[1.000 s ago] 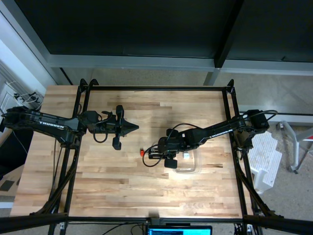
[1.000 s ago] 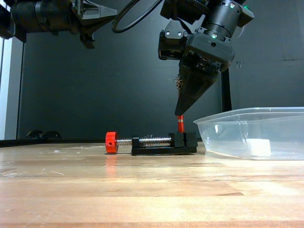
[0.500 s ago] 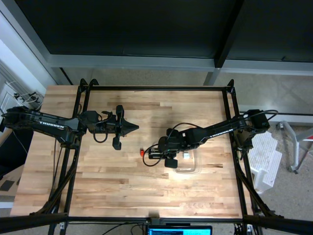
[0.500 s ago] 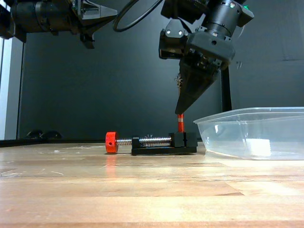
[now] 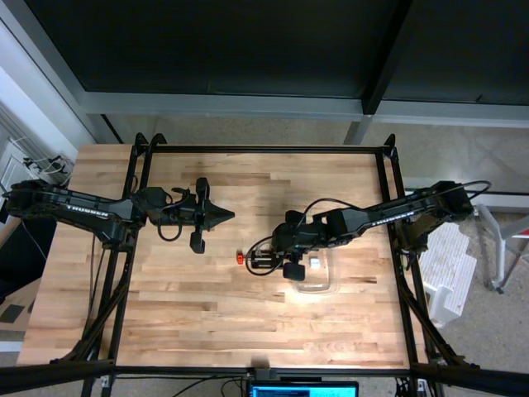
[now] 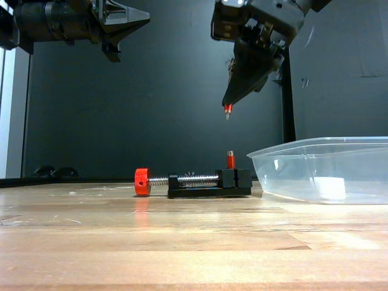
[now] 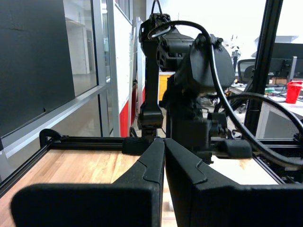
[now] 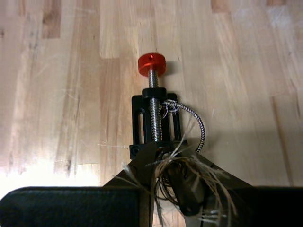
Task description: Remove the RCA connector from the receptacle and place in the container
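The RCA connector (image 6: 227, 110), a tiny red plug with a thin pin, hangs in the air with my right gripper (image 6: 228, 104) shut on it, well above the receptacle (image 6: 209, 180). The receptacle is a black block with a screw, a round red cap (image 6: 142, 181) and a short red stub (image 6: 231, 159) standing on its right end. From above, the right gripper (image 5: 285, 252) hovers over the receptacle (image 5: 261, 259), next to the clear container (image 5: 328, 287). In the right wrist view the receptacle (image 8: 155, 124) lies below frayed fibres. My left gripper (image 5: 225, 216) is shut and hangs high at the left.
A small white cube (image 5: 316, 262) lies inside the container (image 6: 327, 170). A black frame (image 5: 264, 150) borders the wooden table, and its posts stand at the corners. The left gripper (image 6: 142, 20) stays far above the table surface.
My right gripper has risen with the RCA connector, pulling it up out of the receptacle; the block stays put. The left arm has not moved.
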Controlling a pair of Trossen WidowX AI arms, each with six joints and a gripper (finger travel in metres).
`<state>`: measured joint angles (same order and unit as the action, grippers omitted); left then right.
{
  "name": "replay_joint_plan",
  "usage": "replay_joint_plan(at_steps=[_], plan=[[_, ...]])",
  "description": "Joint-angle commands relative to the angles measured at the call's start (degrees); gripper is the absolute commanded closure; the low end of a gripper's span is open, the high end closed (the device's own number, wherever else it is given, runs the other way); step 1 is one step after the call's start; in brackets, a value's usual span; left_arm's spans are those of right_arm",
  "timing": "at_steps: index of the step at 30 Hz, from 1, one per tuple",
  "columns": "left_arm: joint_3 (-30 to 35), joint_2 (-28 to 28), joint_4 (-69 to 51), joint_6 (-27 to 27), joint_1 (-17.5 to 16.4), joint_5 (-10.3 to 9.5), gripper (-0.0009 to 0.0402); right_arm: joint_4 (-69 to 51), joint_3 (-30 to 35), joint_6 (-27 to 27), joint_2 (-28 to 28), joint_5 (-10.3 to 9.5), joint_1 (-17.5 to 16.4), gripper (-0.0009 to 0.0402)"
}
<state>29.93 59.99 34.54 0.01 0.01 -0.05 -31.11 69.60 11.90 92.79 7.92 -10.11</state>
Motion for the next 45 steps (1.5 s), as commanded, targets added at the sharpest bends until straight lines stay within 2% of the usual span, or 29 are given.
replay_joint_plan(at_steps=[1,10,23,40,45], plan=[[0.0,0.0,0.0,0.0,0.0,0.02,0.0393,0.0,0.1,0.0,-1.0,0.04,0.0,0.0389],[0.0,0.0,0.0,0.0,0.0,0.02,0.0393,-0.9,0.1,-0.7,-1.8,-0.55,-0.1,0.0389],[0.0,0.0,0.0,0.0,0.0,0.02,0.0393,-12.0,-2.7,-0.9,-5.1,0.09,-1.6,0.0389],[0.0,0.0,0.0,0.0,0.0,0.02,0.0393,-12.5,-15.3,1.8,-12.6,0.26,-2.4,0.0388],[0.0,0.0,0.0,0.0,0.0,0.02,0.0393,-11.4,-17.4,3.0,-12.6,0.59,-2.5,0.0367]])
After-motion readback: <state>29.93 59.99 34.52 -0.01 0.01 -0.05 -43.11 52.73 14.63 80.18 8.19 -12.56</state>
